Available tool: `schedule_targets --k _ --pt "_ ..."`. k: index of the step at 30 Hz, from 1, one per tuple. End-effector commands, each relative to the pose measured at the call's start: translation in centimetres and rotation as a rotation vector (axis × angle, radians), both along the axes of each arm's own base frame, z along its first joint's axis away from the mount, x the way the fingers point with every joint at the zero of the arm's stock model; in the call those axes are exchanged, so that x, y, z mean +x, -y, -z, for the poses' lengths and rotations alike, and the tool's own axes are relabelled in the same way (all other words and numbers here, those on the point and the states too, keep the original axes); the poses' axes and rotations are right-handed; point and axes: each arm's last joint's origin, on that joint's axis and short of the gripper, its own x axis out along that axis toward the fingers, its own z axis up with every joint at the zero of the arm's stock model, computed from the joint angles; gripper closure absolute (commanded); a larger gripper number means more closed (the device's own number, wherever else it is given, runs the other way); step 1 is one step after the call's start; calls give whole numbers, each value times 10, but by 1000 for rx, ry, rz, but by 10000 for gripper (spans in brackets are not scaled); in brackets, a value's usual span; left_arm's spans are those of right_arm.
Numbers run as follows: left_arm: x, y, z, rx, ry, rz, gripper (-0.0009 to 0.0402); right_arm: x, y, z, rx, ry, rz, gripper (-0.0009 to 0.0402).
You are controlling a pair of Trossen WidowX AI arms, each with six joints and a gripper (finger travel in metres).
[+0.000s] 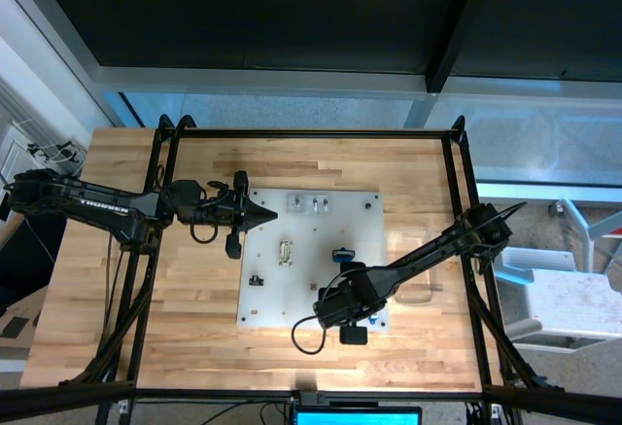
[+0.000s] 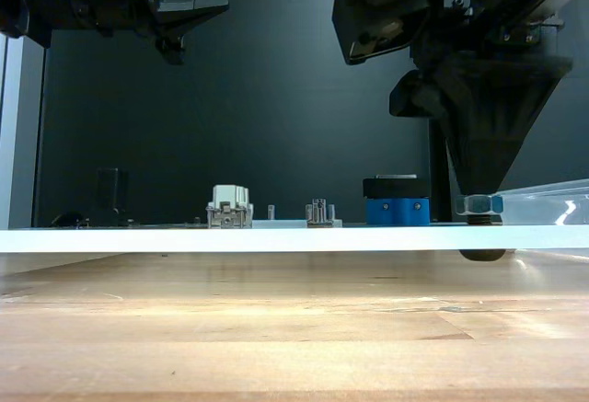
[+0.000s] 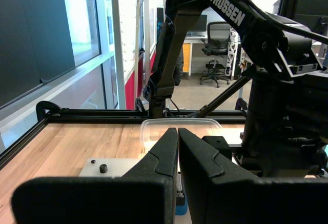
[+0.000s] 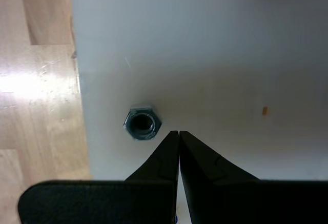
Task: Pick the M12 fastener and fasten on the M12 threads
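— How does the right arm stand?

— It reaches in over the near right part of the white board (image 4: 215, 49), wrist bent so the right gripper (image 4: 179, 131) points straight down. Its fingers are pressed together at the tips and hold nothing.

— And the M12 nut (image 4: 142, 123)?

— It sits just beside those closed tips, free of them. In the low view it rests on a short black stud (image 2: 479, 220), right under the gripper's point. Its bore faces straight up at the wrist camera, so its axis is vertical and its flats face sideways.

— The left arm?

— It is stretched level above the board's far left edge, with the left gripper (image 1: 260, 215) pointing toward the right. Its fingers are closed, with nothing between them.
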Motion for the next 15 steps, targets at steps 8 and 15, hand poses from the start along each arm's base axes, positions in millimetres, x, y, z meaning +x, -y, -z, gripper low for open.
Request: schedule_targets --k 8,15 --pt "0 0 0 0 0 0 393 -4 -6 -1 185 -79 -97 393" --pt "0 0 0 0 0 0 393 -6 -5 -3 189 -91 -130 393"
